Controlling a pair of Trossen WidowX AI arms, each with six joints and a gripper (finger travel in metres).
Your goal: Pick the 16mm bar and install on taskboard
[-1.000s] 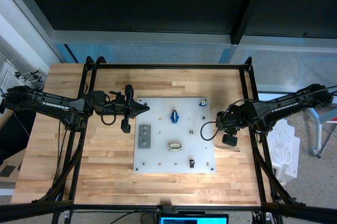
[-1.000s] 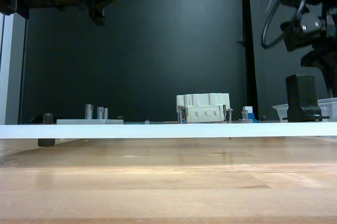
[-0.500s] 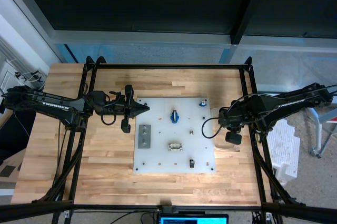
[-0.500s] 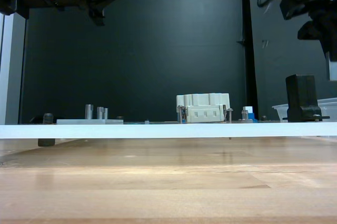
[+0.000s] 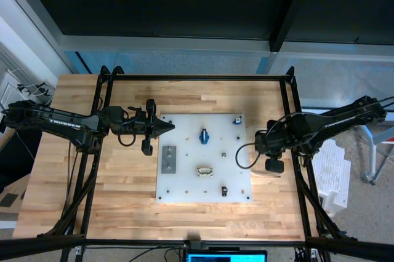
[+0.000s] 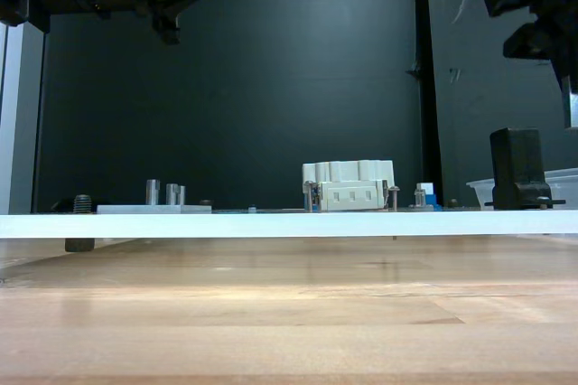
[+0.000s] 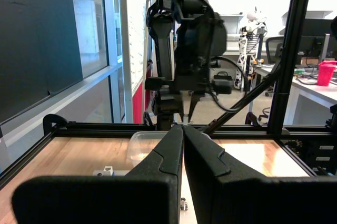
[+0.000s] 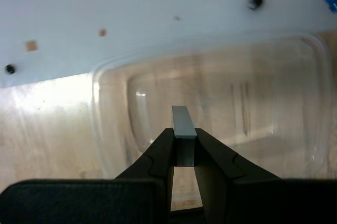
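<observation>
While the left gripper (image 7: 182,128) hangs, jaws together, at the left edge of the taskboard (image 5: 184,182), we list the right gripper (image 8: 184,139) clamped on the 16mm bar (image 8: 181,119) just off its right edge; carry and insertion likely next.

The left arm (image 5: 58,123) bears the white word "TROSSEN".

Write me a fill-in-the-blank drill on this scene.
The right gripper holds the 16mm bar above the clear ____.
The left gripper, over the taskboard's far left corner, has its fingers ____.
The grey two-hole block sits nearest the ____ arm.
Missing: tray; shut; left.
</observation>
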